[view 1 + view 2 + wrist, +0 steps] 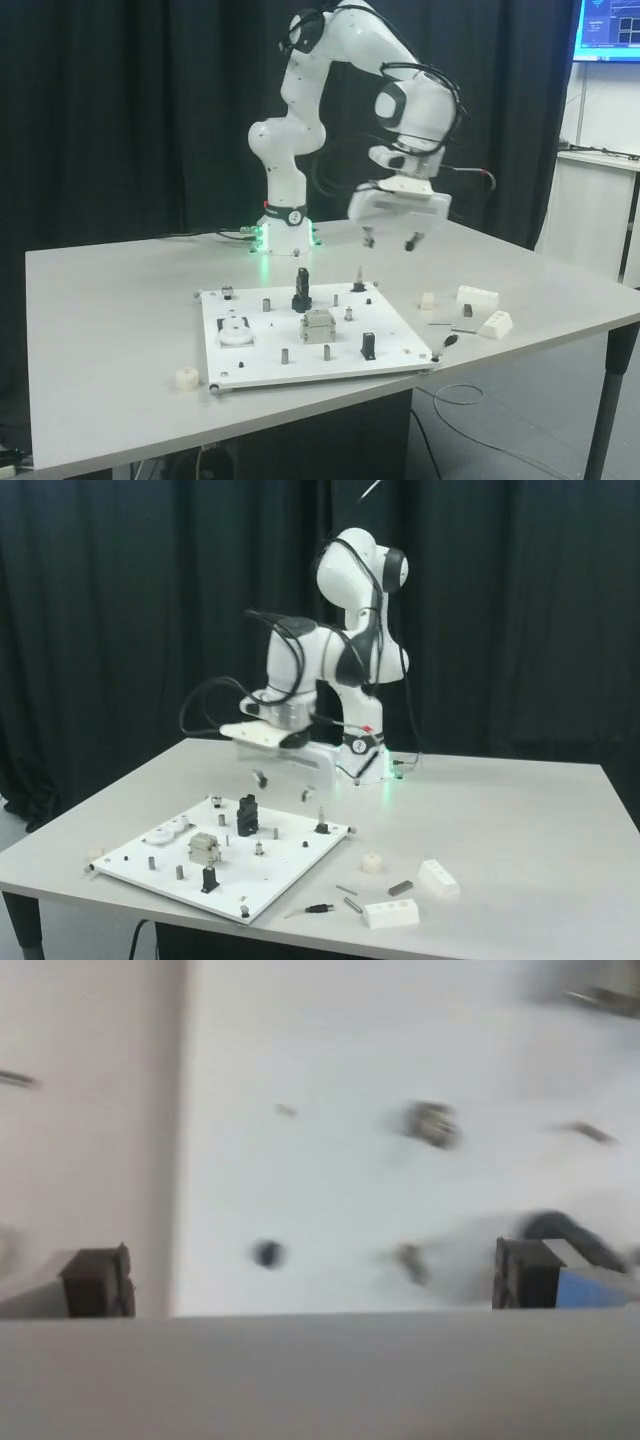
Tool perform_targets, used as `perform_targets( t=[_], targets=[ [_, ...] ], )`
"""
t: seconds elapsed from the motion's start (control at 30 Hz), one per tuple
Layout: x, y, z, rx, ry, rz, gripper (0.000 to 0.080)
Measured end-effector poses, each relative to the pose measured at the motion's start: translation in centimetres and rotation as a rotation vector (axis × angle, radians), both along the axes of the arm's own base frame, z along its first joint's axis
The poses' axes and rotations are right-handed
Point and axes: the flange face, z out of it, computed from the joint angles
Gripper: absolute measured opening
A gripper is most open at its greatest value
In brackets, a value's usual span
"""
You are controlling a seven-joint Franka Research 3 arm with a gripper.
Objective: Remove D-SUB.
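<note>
A white board (pixel 250 362) (pixel 285 872) lies on the grey table and carries several small parts. A tall black connector (pixel 301 289) (pixel 247 815) stands upright near the board's middle; I take it for the D-SUB. A shorter black part (pixel 368 345) (pixel 209 879) stands near the board's front edge. My gripper (pixel 389 241) (pixel 283 787) hangs open in the air above the board's far corner, holding nothing. In the wrist view my gripper (pixel 312 1278) looks down on the white board (pixel 400 1050) and its edge, with small blurred pegs (pixel 432 1123).
A grey metal block (pixel 318 325) (pixel 203 849) and a white disc (pixel 236 333) sit on the board. Beside the board lie white blocks (pixel 477 297) (pixel 437 877), another white block (pixel 391 913), a small white round piece (pixel 372 863), loose pins and a black plug (pixel 450 341).
</note>
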Motion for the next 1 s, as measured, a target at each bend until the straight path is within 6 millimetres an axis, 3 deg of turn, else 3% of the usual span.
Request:
perform_targets(
  t=[0.23,0.43,0.7,1.0],
  targets=[
    [-1.2,-5.2,1.7,-0.009,0.037,-0.002,0.0800],
    [-2.2,-9.4,1.7,0.006,0.061,-0.011,0.0800],
    [-4.1,-13.1,0.0,0.031,0.103,-0.017,0.0800],
    [-6.0,-15.1,-3.1,0.063,0.102,-0.025,0.0800]
  ],
)
